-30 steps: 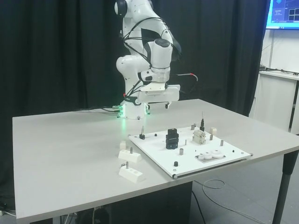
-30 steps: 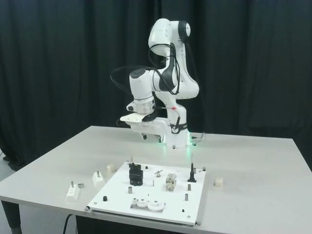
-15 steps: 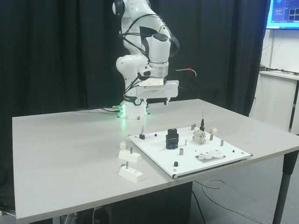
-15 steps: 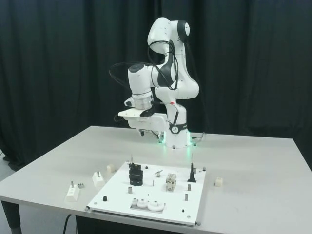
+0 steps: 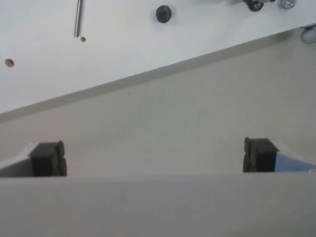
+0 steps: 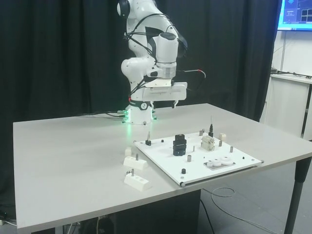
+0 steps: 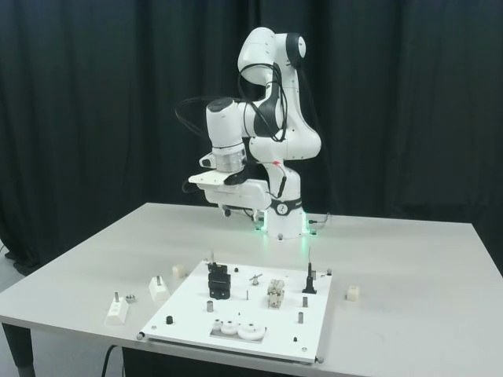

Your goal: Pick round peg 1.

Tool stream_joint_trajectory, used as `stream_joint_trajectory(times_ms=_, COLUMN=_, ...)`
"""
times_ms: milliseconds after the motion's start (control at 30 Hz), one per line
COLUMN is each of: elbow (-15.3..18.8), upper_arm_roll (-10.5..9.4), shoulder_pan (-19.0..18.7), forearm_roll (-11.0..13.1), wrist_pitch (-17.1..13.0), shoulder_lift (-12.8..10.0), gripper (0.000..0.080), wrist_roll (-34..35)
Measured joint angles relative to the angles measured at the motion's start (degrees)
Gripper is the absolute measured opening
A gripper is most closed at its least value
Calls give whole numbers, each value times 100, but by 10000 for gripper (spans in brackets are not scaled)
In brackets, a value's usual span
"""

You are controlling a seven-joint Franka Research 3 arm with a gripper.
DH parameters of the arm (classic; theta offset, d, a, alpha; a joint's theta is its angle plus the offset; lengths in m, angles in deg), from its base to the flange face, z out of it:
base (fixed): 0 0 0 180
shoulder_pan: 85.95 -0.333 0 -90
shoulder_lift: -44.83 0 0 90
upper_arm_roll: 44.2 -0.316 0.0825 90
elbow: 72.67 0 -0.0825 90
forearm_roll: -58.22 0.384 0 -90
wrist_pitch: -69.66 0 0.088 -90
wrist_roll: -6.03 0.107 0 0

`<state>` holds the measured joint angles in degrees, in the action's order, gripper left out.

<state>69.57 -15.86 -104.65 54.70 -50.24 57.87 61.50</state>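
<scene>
white two-finger gripper (image 5: 153, 157) wide open, holding nothing (high, well apart from the flat white assembly board (image 6: 197, 155)), likely for clearance above standing pegs.

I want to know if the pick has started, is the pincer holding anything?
No, the pincer is open with only bare grey table between its fingers.
</scene>
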Motion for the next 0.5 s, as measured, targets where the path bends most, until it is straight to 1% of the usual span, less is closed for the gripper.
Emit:
stream_joint_trajectory(times_ms=233, elbow=-70, upper_arm_roll=-1, shoulder_pan=0, forearm_roll=-76, wrist_pitch=-1, shoulder_lift=26, gripper=800, wrist_roll=145)
stream_joint_trajectory(times_ms=500, elbow=-163, upper_arm_roll=-1, shoulder_pan=22, forearm_roll=-177, wrist_pitch=-1, shoulder_lift=43, gripper=800, wrist_roll=161)
